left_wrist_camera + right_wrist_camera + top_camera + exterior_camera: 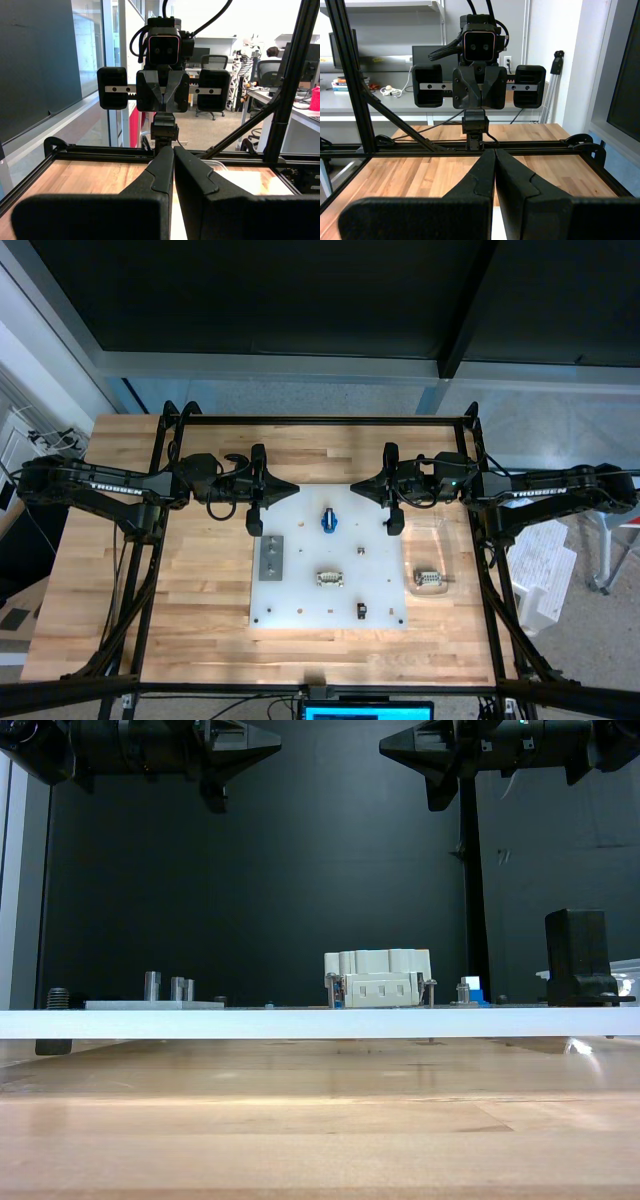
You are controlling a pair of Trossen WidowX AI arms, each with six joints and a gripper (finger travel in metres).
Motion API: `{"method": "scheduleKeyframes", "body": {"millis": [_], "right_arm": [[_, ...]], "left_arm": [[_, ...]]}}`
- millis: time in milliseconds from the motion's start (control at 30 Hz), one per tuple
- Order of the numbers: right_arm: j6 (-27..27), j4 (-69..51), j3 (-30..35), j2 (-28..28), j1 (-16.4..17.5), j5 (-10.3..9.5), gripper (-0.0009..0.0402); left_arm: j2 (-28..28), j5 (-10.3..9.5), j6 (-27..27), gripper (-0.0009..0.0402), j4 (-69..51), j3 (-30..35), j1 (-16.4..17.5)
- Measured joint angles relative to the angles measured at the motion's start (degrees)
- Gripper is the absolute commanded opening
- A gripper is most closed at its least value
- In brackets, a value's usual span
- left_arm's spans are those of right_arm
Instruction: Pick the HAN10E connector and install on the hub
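Note:
The HAN10E connector (428,580), a small beige block with metal end tabs, lies loose on the wooden table just right of the white plate (300,615). The hub (329,580) (378,978) is a beige socket fixed near the plate's middle. My left gripper (292,488) (173,149) hovers shut and empty over the plate's far left edge, well above the board. Facing it tip to tip, my right gripper (357,488) (495,151) is shut and empty over the far right edge. Both hang high in the low view, left gripper (268,745) and right gripper (392,745).
A dark-grey block with two holes (270,558) stands at the plate's left side. A small blue part (329,520) sits behind the hub and a small black part (362,612) (578,958) near the front. A clear tray (432,535) lies behind the connector. A black frame rims the table.

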State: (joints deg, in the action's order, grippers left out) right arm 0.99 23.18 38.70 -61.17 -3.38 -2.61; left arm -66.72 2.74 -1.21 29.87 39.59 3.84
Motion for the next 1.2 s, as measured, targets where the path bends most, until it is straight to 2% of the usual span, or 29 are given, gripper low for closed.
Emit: {"method": "scheduleKeyframes", "body": {"millis": [867, 933, 1067, 1133, 1200], "right_arm": [[1.51, -1.38, 0.00, 0.00, 0.17, 0.04, 0.0000], [1.79, -3.41, 0.02, 0.02, 0.39, 1.16, 0.0000], [1.86, -9.42, 1.14, 0.04, 1.64, 4.83, 0.0000], [1.79, -12.79, 2.38, 0.04, 2.49, 5.92, 0.0000], [1.79, -16.65, 3.93, 0.04, 3.26, 6.21, 0.0000]], "left_arm": [[-0.02, 0.02, 0.00, 0.0000, 0.02, 0.00, 0.00], [-0.02, 0.00, 0.00, 0.0000, 0.00, 0.00, 0.00], [-0.02, 0.02, 0.00, 0.0000, 0.02, -0.02, 0.00], [-0.02, 0.00, 0.00, 0.0000, 0.00, 0.00, 0.00], [-0.02, 0.02, 0.00, 0.0000, 0.02, -0.02, 0.00]]}}
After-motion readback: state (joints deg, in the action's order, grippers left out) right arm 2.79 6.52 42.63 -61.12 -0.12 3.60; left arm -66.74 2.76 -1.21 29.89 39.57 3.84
